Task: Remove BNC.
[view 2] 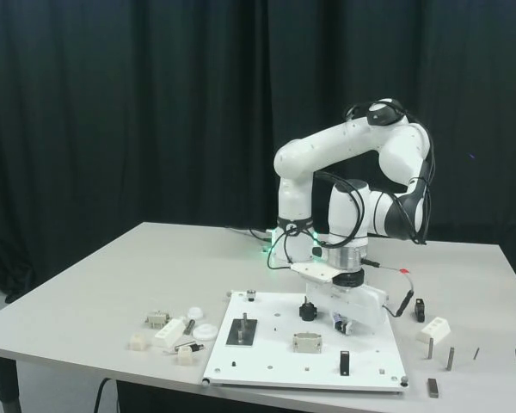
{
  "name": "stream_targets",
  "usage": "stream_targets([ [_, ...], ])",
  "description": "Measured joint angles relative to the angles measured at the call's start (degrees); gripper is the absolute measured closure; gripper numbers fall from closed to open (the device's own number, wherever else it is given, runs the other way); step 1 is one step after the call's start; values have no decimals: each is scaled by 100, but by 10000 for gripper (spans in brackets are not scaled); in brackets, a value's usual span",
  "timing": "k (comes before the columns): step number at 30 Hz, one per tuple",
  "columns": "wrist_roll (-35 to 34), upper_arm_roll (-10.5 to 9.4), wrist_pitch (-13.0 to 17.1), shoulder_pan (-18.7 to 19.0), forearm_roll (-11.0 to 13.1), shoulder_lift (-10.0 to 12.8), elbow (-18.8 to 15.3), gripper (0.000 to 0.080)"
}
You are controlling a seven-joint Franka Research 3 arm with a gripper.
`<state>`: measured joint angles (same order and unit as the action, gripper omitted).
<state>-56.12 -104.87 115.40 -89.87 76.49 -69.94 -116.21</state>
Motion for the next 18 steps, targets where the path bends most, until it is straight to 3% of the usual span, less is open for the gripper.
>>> stream_targets([
  [18,1915,-1,0,2,26,7,0,672],
])
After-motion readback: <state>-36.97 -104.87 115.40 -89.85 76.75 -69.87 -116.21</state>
